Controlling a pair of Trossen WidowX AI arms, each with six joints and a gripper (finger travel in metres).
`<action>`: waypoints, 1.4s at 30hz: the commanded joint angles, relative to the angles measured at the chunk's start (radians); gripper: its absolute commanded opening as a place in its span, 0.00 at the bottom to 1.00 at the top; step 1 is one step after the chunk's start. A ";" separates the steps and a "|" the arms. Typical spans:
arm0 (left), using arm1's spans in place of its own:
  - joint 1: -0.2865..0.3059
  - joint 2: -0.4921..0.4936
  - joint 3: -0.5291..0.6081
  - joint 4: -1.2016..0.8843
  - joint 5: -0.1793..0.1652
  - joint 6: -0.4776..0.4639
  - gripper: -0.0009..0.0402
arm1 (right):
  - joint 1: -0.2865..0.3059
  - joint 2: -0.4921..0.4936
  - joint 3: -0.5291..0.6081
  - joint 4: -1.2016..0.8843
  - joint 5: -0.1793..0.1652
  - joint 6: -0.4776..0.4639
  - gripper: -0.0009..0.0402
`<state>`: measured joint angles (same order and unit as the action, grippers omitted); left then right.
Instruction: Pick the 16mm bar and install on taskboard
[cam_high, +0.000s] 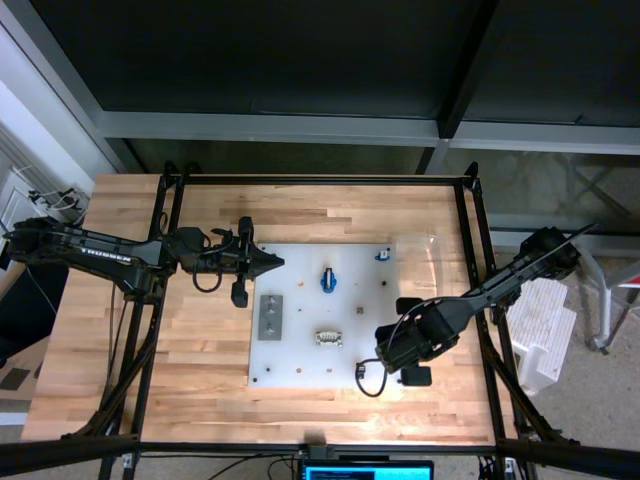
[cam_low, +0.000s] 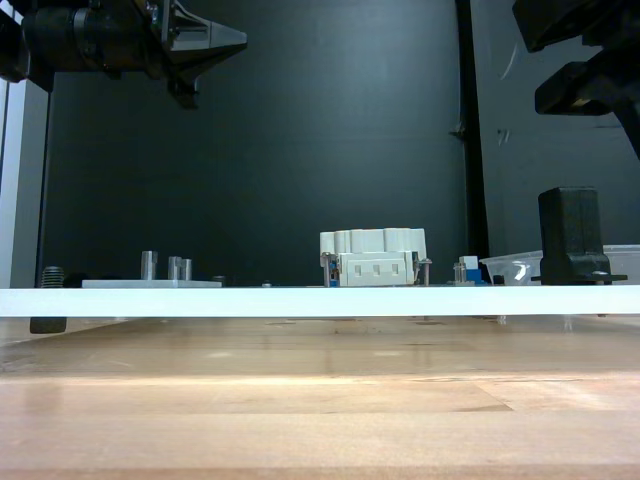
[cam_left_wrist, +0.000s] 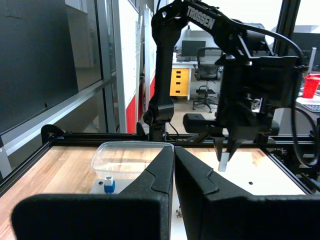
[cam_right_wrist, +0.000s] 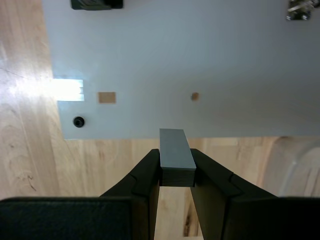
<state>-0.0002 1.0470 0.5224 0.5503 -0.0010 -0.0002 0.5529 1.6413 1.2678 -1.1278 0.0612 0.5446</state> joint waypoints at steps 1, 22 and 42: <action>0.000 0.000 0.000 0.000 0.000 0.000 0.02 | 0.013 0.026 0.019 0.003 0.000 0.010 0.03; 0.000 0.000 0.000 0.000 0.000 0.000 0.02 | 0.069 0.151 0.122 0.018 -0.002 0.055 0.03; 0.000 0.000 0.000 0.000 0.000 0.000 0.02 | 0.089 0.201 0.112 0.057 -0.001 0.071 0.03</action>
<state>-0.0002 1.0470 0.5228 0.5503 -0.0010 -0.0002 0.6415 1.8416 1.3853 -1.0752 0.0597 0.6159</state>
